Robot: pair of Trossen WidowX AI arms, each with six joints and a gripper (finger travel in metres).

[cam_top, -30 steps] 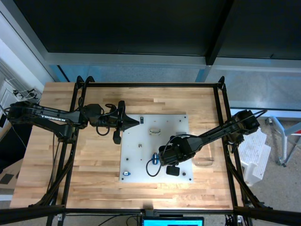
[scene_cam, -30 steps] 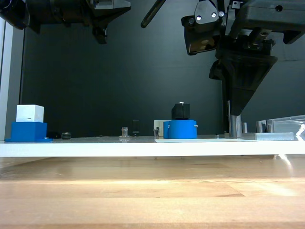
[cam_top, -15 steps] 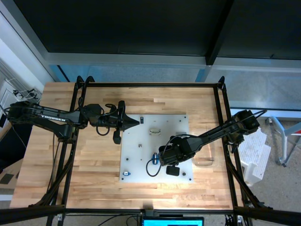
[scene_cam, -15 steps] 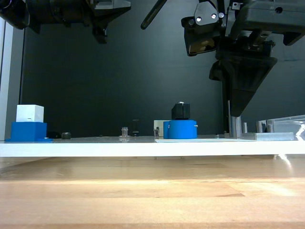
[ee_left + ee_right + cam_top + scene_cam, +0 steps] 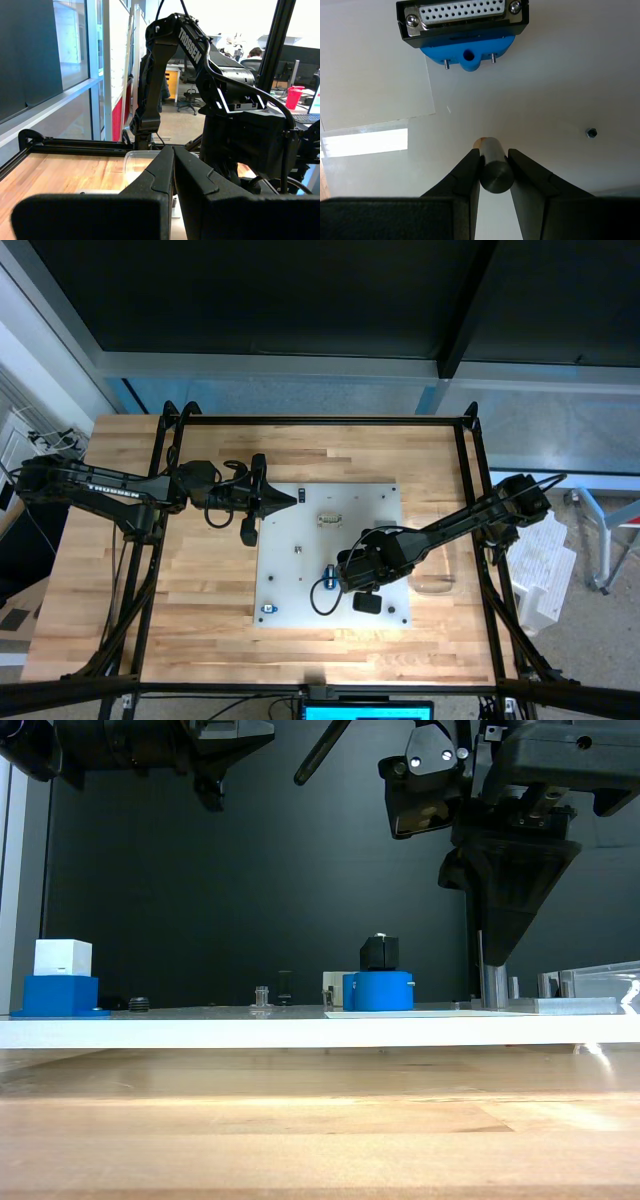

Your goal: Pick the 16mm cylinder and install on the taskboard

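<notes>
My right gripper [image 5: 493, 155] is shut on the 16mm cylinder [image 5: 496, 172], a short grey metal peg held between its fingertips. In the low view the cylinder [image 5: 491, 985] hangs upright under the right gripper [image 5: 490, 958], its lower end at or just above the white taskboard [image 5: 300, 1025]. From above, the right gripper [image 5: 352, 570] points down over the taskboard [image 5: 300, 585], beside a blue fitting [image 5: 328, 575]. My left gripper [image 5: 285, 500] hovers at the board's far left edge, and its fingers [image 5: 165, 170] are shut together on nothing.
A blue-based connector with a pin face [image 5: 465, 30] lies on the board ahead of the peg, and a small screw hole [image 5: 591, 133] to one side. A blue round fitting [image 5: 378, 990] and a blue block with a white cube [image 5: 62, 982] stand on the board. A clear tray [image 5: 437, 575] lies right of it.
</notes>
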